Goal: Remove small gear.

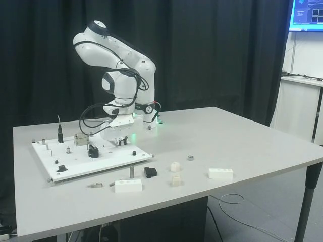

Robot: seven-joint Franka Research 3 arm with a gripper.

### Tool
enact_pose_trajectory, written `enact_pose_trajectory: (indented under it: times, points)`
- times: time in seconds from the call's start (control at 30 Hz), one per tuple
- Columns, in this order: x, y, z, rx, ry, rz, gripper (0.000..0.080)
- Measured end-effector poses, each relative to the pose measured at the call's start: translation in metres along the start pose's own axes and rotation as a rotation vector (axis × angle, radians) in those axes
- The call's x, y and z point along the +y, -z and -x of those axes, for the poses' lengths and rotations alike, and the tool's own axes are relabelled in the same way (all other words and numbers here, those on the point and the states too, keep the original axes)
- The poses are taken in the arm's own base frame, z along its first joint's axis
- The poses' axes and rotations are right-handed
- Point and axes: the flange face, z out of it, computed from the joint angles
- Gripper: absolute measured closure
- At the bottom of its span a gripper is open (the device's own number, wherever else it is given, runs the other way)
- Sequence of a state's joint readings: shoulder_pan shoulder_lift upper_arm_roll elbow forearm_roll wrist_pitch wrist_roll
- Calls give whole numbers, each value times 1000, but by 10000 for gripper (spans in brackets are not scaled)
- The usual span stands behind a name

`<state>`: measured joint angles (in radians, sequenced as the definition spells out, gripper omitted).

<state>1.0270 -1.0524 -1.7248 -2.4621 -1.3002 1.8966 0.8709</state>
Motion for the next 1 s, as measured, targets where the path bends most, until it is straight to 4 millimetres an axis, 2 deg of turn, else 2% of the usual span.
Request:
enact_pose_trajectory:
  times: [0.03, 1.0]
  points:
    - [0, 0, 0, 0, -3, 0, 609]
    - [0, 1, 0, 1, -6, 1, 609]
